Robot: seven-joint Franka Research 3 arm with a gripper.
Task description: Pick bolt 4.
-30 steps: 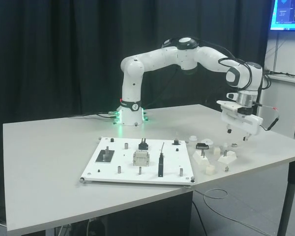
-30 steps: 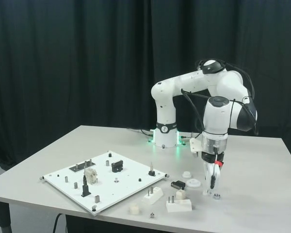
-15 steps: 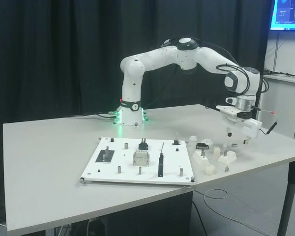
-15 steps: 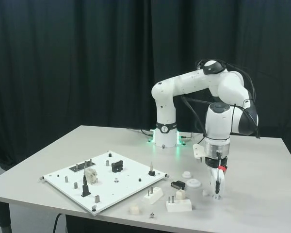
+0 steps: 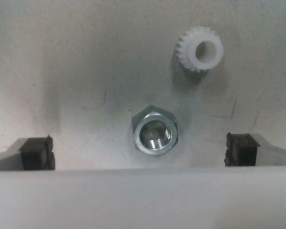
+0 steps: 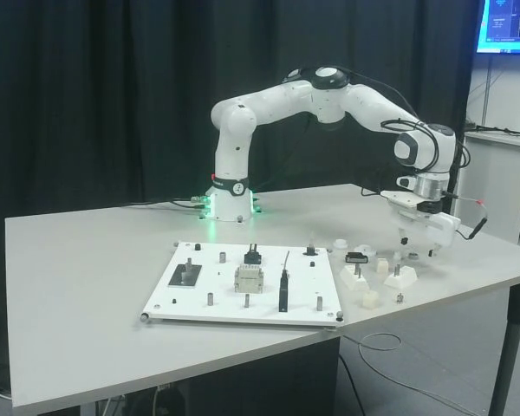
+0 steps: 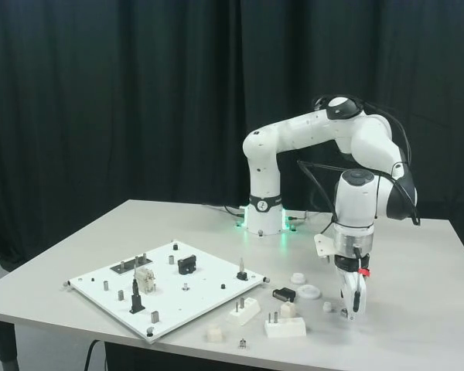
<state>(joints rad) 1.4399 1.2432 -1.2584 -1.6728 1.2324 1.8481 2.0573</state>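
1. Wrist view first: I see the tool [image 5: 139, 151] spread wide, released and grasping nothing, its two black fingertips [image 5: 37, 152] standing well apart on either side of a shiny metal hexagonal nut with a threaded bore [image 5: 155, 130].
2. That nut, which the wrist picture shows where the task speaks of bolt 4, lies flat on the grey desk [image 5: 76, 71], between the fingertips and touching neither.
3. A small white plastic toothed gear with a round hole [image 5: 200, 49] lies near the nut, apart from it.
4. From the first room view I see, at the left, a flat white assembly board with small fixtures [image 6: 243, 282], and at the right the white arm [image 6: 329, 95] bent low over the desk.
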